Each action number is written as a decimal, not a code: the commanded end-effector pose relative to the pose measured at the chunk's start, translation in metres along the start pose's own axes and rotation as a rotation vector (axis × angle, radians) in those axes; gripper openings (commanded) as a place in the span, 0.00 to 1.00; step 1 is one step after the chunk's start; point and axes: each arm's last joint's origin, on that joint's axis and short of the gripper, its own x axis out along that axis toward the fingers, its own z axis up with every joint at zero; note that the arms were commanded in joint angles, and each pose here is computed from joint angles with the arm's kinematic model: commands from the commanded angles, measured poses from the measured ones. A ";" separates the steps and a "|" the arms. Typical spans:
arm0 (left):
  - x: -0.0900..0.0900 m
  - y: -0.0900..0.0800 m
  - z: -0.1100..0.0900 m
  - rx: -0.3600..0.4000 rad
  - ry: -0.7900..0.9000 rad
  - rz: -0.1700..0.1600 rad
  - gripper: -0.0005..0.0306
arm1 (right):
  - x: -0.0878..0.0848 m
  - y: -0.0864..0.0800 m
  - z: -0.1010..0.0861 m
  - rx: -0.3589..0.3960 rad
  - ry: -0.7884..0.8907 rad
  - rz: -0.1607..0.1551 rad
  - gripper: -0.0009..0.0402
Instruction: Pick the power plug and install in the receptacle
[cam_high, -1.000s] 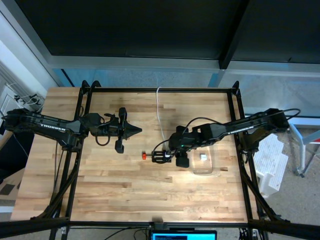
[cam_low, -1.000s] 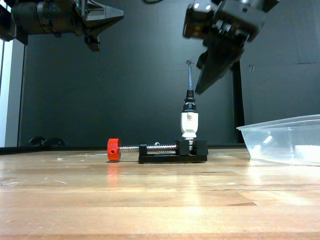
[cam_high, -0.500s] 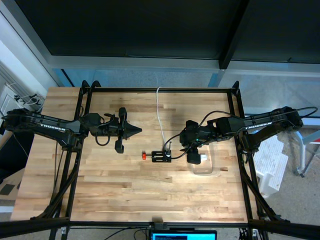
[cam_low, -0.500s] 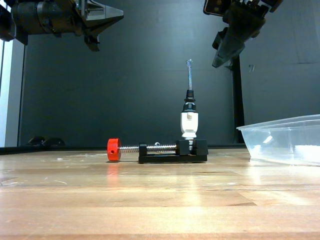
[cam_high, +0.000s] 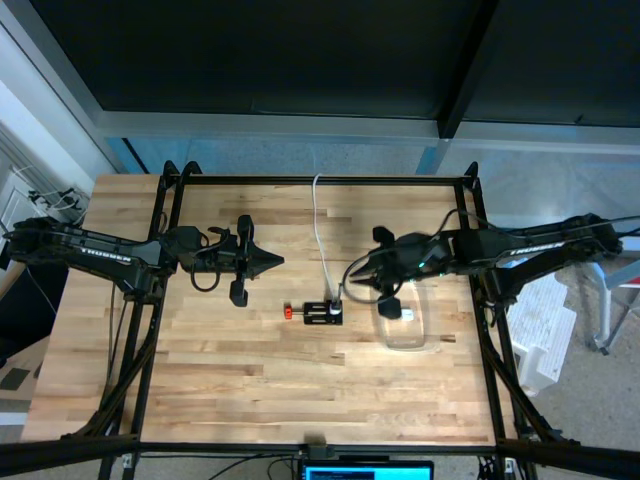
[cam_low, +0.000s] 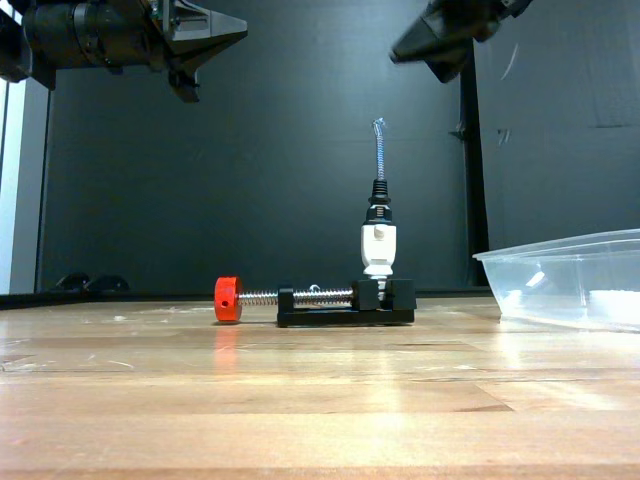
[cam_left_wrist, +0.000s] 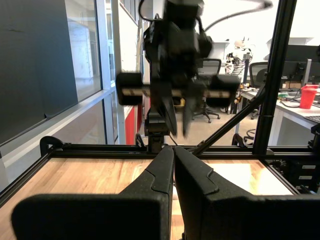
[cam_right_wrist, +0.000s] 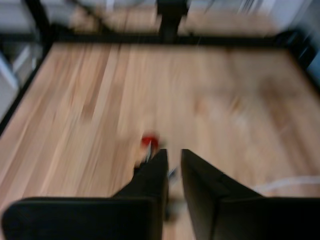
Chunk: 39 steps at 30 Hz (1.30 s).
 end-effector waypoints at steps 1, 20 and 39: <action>0.000 0.000 0.000 0.000 0.000 0.000 0.02 | -0.007 -0.016 -0.002 0.037 -0.114 -0.007 0.03; 0.000 0.000 0.000 0.000 0.000 0.000 0.02 | -0.027 -0.031 -0.045 0.104 -0.558 -0.043 0.02; 0.000 0.000 0.000 0.000 0.000 0.000 0.02 | -0.022 -0.028 -0.059 0.118 -0.537 0.004 0.02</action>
